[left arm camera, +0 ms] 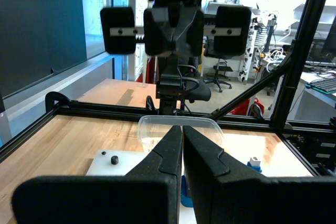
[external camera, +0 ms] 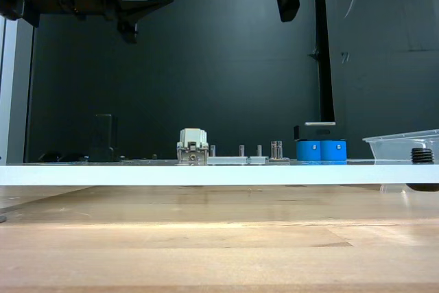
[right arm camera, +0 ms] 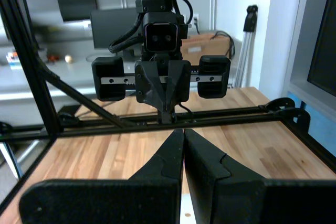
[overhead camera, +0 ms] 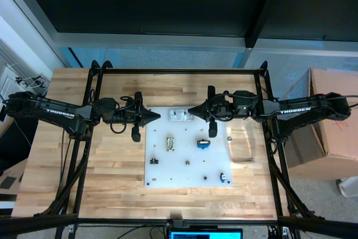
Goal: Unfasten the M12 nut and place it in the container
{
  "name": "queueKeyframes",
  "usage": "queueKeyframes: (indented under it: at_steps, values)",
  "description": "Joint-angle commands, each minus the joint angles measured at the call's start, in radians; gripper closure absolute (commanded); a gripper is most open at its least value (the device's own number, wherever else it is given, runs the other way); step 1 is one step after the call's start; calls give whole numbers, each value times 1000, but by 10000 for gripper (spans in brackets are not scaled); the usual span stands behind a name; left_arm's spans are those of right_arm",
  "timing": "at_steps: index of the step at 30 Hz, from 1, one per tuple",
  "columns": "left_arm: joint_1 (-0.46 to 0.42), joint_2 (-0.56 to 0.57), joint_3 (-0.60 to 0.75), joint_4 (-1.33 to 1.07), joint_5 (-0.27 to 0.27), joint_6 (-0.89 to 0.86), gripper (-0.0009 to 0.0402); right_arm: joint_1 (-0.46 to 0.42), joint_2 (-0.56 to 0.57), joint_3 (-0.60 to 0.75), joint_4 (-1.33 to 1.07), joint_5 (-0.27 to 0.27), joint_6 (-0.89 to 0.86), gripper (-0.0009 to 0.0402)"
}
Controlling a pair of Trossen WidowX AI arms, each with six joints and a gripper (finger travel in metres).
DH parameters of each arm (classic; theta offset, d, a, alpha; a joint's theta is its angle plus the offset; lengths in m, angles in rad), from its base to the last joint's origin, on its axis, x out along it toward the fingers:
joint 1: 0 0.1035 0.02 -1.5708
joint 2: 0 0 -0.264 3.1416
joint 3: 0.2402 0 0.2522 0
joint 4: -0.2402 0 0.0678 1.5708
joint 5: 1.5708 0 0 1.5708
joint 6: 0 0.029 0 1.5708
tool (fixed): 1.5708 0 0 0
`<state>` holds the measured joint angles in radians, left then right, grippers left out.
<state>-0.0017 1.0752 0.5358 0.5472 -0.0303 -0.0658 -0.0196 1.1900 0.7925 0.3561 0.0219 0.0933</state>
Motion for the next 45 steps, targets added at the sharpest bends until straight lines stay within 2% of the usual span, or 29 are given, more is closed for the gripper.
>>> queueKeyframes:
  at_steps: [1,3,7,45]
  values:
    - [0,0,0,0,0,0,393,-9,1,-56,88,-8,13,394]
    - [0,0,0,0,0,0,393,-15,1,-81,135,-32,34,394]
    - [0,0,0,0,0,0,393,-16,1,-114,171,-41,39,394]
    - [0,0,0,0,0,0,393,-15,-12,-182,232,-49,19,393]
